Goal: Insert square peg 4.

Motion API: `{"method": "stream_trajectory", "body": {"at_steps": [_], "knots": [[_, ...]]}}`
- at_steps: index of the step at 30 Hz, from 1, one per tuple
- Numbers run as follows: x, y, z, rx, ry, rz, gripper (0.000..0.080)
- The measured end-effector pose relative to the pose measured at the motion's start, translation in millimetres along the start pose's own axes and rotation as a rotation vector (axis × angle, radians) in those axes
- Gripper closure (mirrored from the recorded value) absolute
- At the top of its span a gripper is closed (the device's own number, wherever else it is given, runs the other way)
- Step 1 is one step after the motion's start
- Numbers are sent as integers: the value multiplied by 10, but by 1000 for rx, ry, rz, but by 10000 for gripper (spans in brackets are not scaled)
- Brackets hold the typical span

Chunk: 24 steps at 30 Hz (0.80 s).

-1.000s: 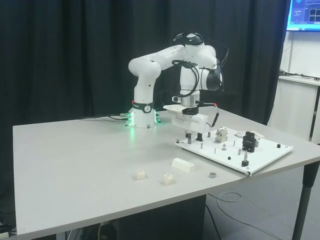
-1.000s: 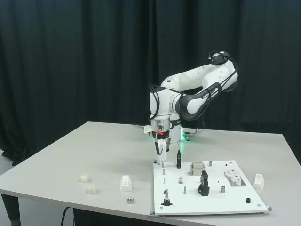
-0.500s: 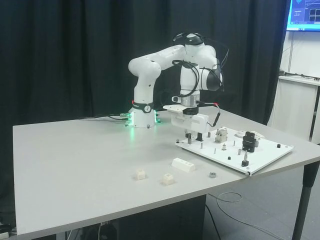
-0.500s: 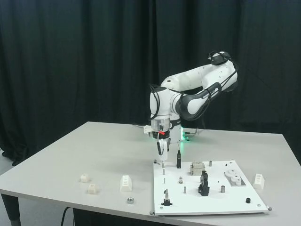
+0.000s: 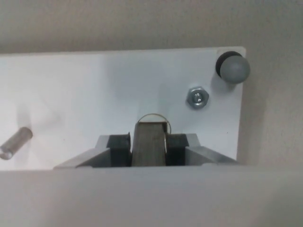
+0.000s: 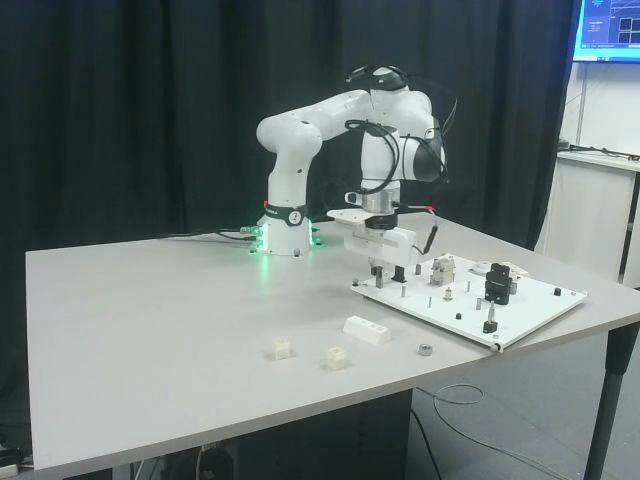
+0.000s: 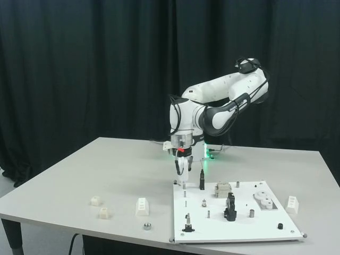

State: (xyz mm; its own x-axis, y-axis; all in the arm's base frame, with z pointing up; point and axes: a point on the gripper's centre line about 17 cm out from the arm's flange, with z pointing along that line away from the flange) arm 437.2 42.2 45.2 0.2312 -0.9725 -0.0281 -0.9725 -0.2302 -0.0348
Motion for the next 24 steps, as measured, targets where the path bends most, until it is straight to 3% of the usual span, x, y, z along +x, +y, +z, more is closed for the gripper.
{"method": "stream_trajectory", "body": {"at_steps": [13,24], "knots": [[-1,3,1,5,24,71,647],[-38,18,2,-4,38,57,648]]}}
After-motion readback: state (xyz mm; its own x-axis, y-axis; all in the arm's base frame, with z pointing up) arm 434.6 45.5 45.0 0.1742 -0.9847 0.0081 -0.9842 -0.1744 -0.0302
